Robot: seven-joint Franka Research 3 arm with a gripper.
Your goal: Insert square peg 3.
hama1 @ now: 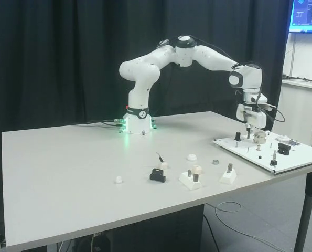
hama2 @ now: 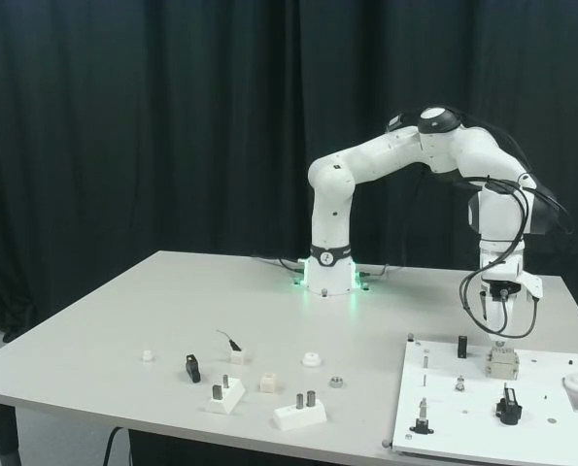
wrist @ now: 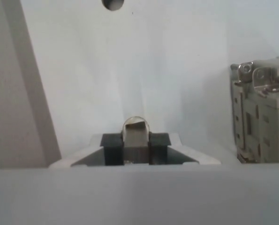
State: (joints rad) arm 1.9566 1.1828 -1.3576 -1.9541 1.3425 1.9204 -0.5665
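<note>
The white arm's gripper [wrist: 136, 140], its black fingers closed on a small upright metal peg [wrist: 135, 132], hangs just above the white assembly board [hama2: 463, 413], peg axis pointing straight down toward it.

This looks like a robotics lab. A white arm [hama1: 176, 58] is bolted on a grey table [hama1: 66, 157], black curtains [hama2: 123, 116] close the background, and a screen [hama1: 306, 16], probably a monitor, hangs in one corner.

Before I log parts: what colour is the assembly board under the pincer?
White assembly board, clearest in the second room view.
</note>
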